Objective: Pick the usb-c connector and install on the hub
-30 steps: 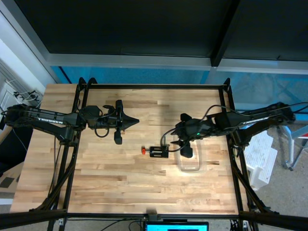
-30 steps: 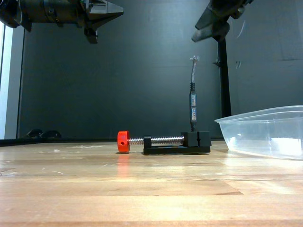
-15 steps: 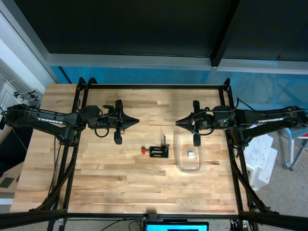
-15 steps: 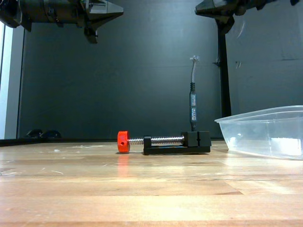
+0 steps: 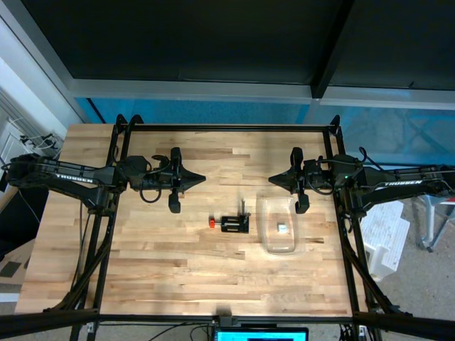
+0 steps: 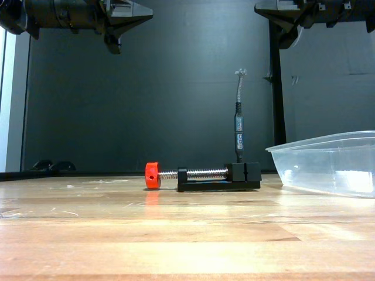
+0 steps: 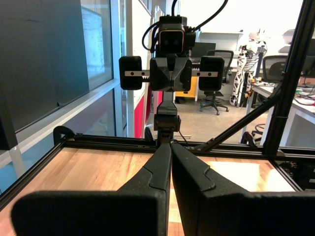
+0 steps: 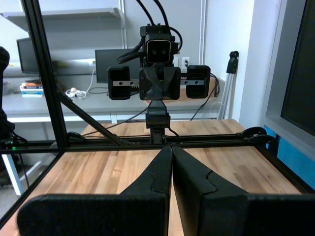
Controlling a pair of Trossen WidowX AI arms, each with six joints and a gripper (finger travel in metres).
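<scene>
The hub (image 5: 234, 224) (image 6: 218, 178) lies mid-table, a black block with an orange-red knob (image 5: 212, 222) (image 6: 152, 175) at its left end. The usb-c connector (image 5: 242, 207) (image 6: 239, 132), a thin dark-grey stub with a frayed tip, stands upright out of the hub's right end, and nothing holds it. My right gripper (image 5: 272, 180) (image 6: 261, 8) (image 8: 172, 150) hangs shut and empty, high above the table, right of the hub and pointing left. My left gripper (image 5: 201, 177) (image 6: 147, 10) (image 7: 171, 147) mirrors it on the left, shut and empty.
A clear plastic tray (image 5: 269, 245) (image 6: 328, 153) sits just right of the hub, with a small pale piece (image 5: 282, 227) inside. Black frame rails (image 5: 227, 128) run around the table. Each wrist view shows the other arm straight across (image 7: 171, 69) (image 8: 158, 73).
My right gripper has pulled back from over the hub and tray, rising and moving right until level. The connector stays standing in the hub. The left arm has not moved.
</scene>
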